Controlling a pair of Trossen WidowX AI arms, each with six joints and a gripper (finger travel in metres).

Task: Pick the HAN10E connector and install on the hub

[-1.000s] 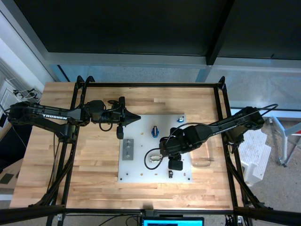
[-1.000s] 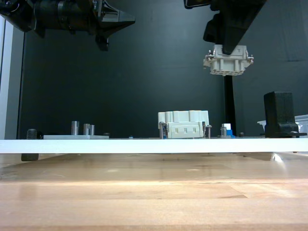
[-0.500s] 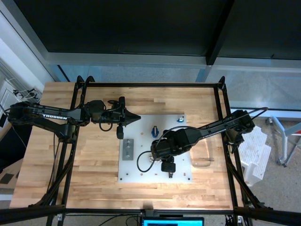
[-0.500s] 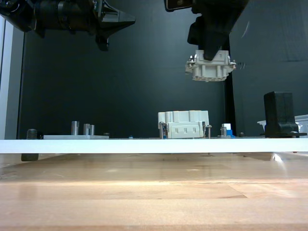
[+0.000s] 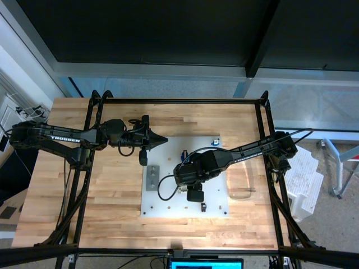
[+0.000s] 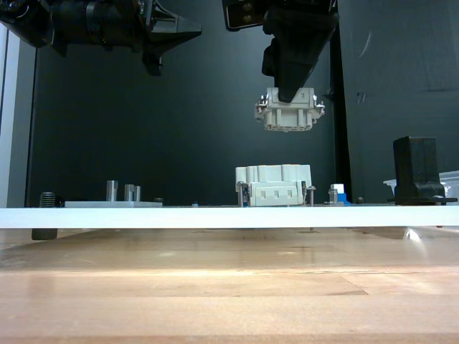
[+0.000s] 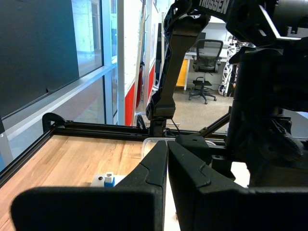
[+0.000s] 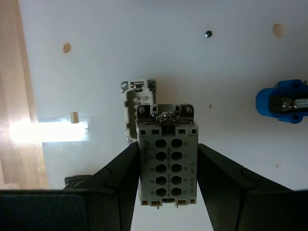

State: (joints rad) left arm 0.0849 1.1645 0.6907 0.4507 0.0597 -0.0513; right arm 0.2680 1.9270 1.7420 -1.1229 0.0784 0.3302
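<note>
The right gripper is squeezing the plug mid-frame, above the socket and a bit to its right, while the left gripper is hanging pinched together, empty, at upper left.

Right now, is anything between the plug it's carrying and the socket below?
Nothing visible: the right gripper holds the HAN10E connector in open air above the hub. The left gripper hangs shut, away at the left.
</note>
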